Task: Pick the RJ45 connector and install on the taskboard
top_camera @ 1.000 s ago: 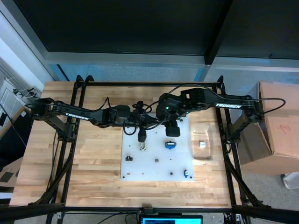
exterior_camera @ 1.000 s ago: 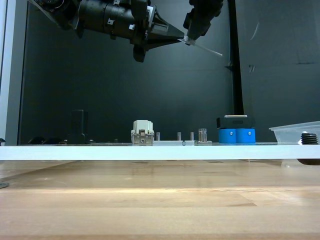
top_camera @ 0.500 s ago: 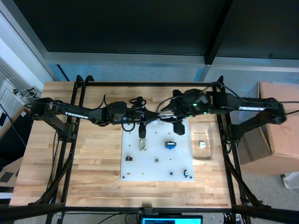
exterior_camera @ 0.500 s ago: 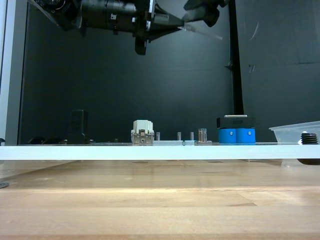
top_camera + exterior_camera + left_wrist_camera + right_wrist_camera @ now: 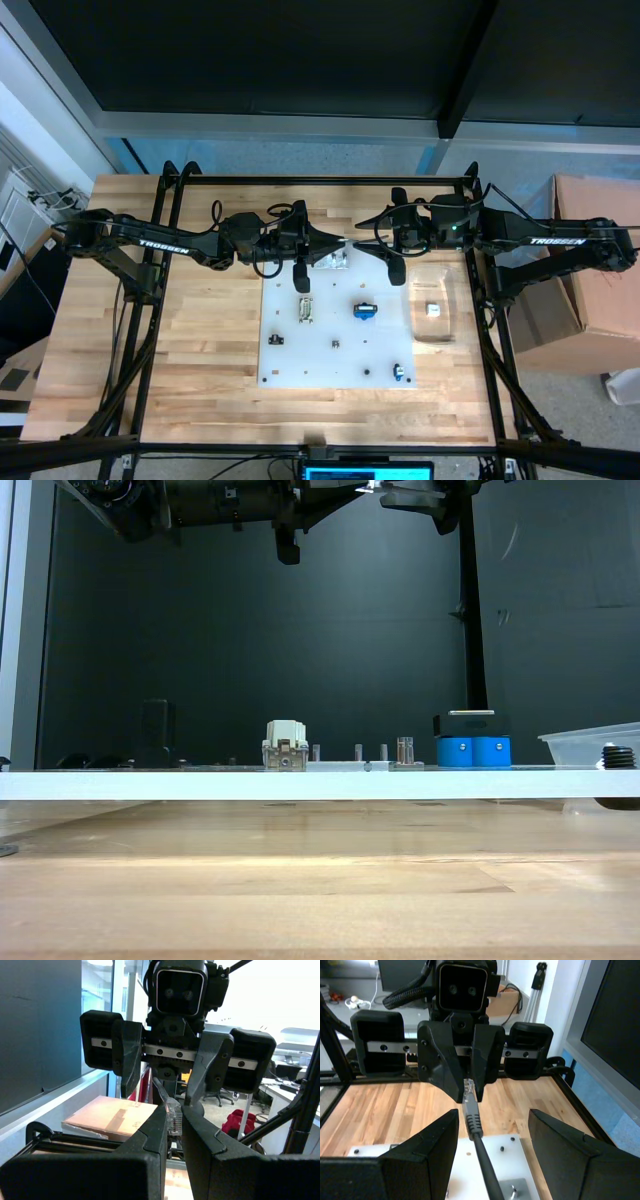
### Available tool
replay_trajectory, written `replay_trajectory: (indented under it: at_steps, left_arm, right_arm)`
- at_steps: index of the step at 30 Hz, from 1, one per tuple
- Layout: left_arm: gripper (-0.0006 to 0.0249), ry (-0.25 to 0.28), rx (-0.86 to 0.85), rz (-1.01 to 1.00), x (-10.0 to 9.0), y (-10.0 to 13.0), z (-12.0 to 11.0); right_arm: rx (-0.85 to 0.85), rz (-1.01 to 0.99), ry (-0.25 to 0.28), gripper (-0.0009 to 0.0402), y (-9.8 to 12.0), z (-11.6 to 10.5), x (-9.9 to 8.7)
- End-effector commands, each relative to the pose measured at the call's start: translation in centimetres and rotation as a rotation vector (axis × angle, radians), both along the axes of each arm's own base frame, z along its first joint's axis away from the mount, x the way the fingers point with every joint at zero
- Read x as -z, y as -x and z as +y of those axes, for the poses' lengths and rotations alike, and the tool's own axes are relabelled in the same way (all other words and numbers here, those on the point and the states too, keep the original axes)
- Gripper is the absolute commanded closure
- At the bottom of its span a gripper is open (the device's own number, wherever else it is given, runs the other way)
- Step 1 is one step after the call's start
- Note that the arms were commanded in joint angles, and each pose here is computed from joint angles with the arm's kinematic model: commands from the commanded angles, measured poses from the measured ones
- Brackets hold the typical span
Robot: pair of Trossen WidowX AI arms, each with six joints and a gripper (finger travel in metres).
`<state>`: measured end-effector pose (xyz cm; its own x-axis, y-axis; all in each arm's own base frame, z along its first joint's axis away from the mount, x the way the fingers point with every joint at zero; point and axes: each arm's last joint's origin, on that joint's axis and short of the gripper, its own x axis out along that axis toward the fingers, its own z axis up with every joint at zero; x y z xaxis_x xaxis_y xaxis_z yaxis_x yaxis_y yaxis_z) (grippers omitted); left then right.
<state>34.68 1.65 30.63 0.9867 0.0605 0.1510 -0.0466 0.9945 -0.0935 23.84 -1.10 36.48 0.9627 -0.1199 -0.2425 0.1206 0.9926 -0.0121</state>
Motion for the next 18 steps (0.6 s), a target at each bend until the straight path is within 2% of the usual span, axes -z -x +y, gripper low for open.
replay_trajectory:
  at_steps: [1, 14, 18]
  left_arm:
    - [0.0242, 0.000, 0.000, -0.002, 0.0, 0.0, 0.0]
    - [0.0242, -0.003, 0.015, -0.019, -0.2, 0.0, -0.1]
    - [0.0242, -0.003, 0.015, -0.019, -0.2, 0.0, -0.1]
  right_arm:
    - [-0.007, 0.007, -0.005, 0.0201, -0.2, 0.0, 0.2]
    - [-0.059, -0.016, -0.025, 0.0202, -1.7, 0.1, 0.7]
    - [-0.081, -0.013, -0.030, 0.0223, -1.8, 0.2, 0.8]
